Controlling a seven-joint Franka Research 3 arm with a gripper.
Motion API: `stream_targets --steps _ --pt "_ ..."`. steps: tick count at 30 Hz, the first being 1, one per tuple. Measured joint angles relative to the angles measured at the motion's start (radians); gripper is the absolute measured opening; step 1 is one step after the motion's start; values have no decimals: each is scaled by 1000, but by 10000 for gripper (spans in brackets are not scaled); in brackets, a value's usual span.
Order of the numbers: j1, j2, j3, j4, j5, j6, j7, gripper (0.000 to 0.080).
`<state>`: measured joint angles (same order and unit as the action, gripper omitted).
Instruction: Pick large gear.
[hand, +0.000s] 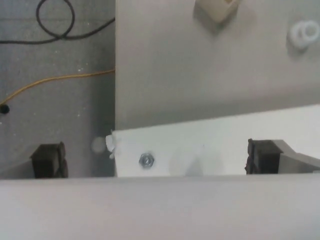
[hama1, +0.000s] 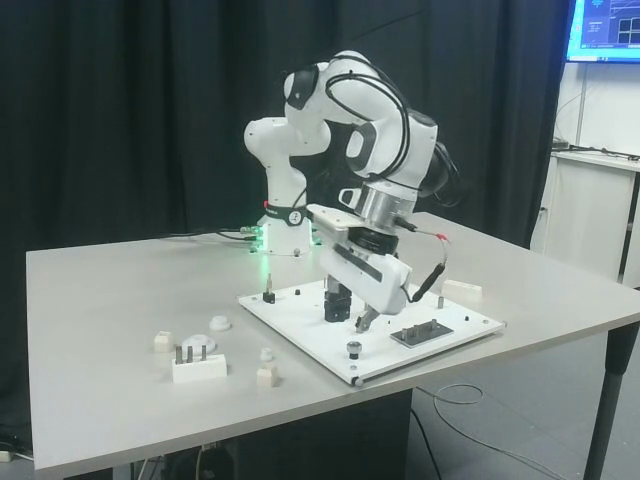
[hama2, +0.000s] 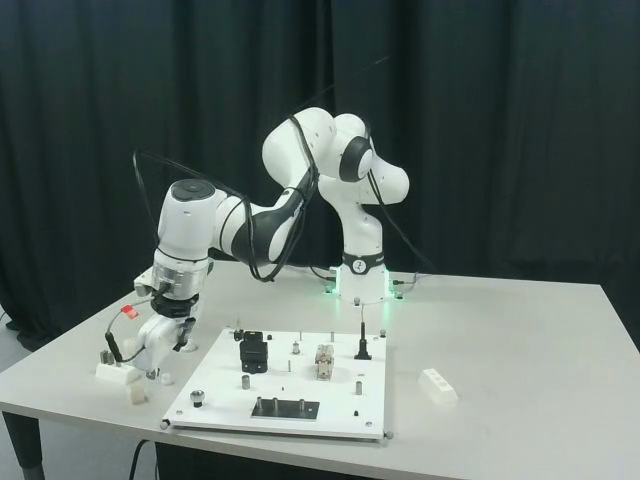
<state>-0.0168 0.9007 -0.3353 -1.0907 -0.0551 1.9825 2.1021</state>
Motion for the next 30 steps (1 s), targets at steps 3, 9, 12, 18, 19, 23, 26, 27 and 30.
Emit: stream_targets --steps 3,9,12,18,19,23,26,27,30 --pt "-26 -6 31 2 -31 -3 -40 800" --pt "-73 -16 70 2 -55 -6 -151 800" --pt "-91 -19 76 2 -55 -7 -230 800" --pt "-122 -26 81 -2 -52 -11 -334 800" --pt "-127 -27 81 -4 -51 -11 -349 800" --pt "-147 -35 81 -15 -45 -15 -408 800" --pt "-162 -44 81 -26 -32 -24 -452 800" --pt "-167 -48 80 -32 -28 -26 -465 800" --pt "-183 -64 78 -57 -16 -30 -509 800"
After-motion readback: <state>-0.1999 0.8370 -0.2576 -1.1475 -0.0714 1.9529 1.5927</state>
